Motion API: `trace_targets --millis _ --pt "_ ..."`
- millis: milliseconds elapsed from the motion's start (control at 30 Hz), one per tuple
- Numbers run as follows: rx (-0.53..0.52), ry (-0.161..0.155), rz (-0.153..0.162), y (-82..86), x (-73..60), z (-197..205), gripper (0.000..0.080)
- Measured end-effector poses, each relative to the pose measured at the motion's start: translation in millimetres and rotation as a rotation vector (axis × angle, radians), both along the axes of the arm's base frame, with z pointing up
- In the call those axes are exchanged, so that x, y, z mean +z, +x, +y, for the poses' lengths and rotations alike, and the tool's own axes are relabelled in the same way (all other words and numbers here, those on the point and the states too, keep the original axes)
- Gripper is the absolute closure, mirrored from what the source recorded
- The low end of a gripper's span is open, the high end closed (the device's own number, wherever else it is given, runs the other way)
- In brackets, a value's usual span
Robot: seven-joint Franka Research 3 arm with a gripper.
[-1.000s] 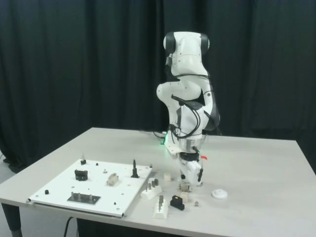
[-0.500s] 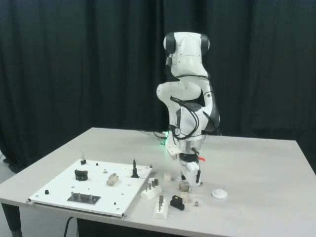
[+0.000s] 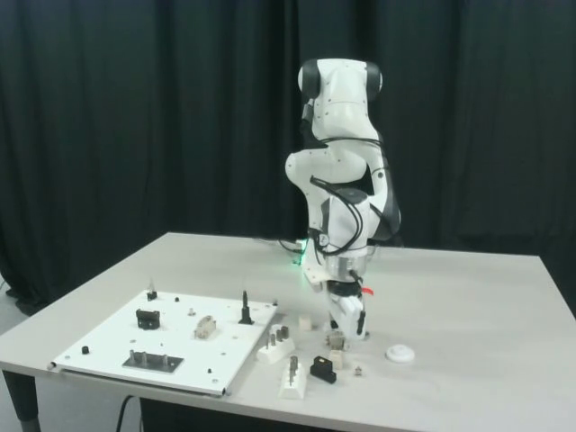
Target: Pick waterproof.
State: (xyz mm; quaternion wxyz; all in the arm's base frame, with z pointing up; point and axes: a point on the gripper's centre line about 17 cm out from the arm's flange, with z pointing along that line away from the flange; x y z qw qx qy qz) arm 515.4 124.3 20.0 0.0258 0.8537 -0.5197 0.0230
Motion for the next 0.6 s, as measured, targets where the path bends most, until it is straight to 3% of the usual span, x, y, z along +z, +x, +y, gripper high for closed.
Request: trace_targets --millis 600 --pt "-0.043 0.016 -0.003 0.6 -5.7 0.9 0.0030"
